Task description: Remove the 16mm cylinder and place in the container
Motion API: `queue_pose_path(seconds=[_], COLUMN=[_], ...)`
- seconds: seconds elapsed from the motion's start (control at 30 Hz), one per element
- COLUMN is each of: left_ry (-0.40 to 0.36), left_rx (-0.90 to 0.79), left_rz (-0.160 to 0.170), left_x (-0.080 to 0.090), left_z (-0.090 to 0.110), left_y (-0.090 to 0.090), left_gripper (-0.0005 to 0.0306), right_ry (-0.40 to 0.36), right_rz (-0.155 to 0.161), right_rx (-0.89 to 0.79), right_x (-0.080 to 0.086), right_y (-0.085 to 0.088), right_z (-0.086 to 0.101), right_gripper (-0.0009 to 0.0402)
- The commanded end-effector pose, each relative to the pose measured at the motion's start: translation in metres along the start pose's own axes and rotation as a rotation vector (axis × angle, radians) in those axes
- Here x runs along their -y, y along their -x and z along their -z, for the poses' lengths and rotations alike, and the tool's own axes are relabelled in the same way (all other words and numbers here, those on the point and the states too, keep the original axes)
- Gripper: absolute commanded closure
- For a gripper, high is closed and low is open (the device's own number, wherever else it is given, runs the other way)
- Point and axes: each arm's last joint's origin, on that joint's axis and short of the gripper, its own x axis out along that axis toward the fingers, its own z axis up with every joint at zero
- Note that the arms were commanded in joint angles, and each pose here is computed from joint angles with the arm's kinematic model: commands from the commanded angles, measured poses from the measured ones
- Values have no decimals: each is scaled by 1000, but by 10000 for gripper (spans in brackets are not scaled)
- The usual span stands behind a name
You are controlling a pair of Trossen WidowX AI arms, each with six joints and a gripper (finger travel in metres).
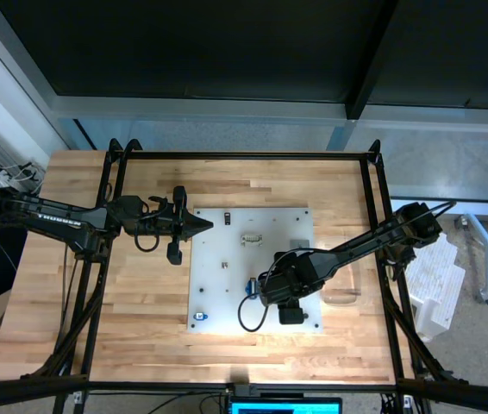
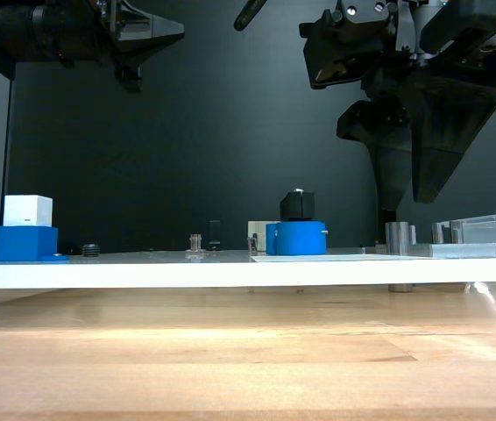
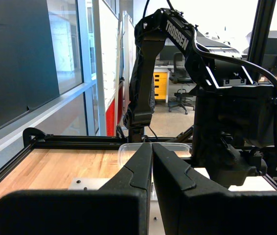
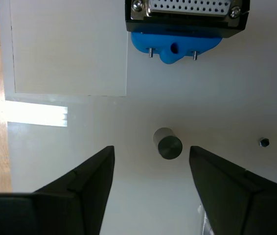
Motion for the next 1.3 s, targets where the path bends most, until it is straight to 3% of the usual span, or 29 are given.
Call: queue_pose_path(seconds=[0.03,0.17,0.87,1.3], left_ry=[0,0,0,0], left_rx=[0,0,0,0], left_rz=[0,0,0,0], left_x=[0,0,0,0], left_z=[0,0,0,0], left_y=[0,0,0,0], left_gripper=[300,300,300,300], right_ry=[-5,-3,-15,-18], right_rz=[6,30,18,21], right_rx=[0,-5,37,34], right_x=[2,3,8,10], right_y=[-1,-6,-28,-27], right_z=[0,2,9,10], right_gripper=[167,170,246,345])
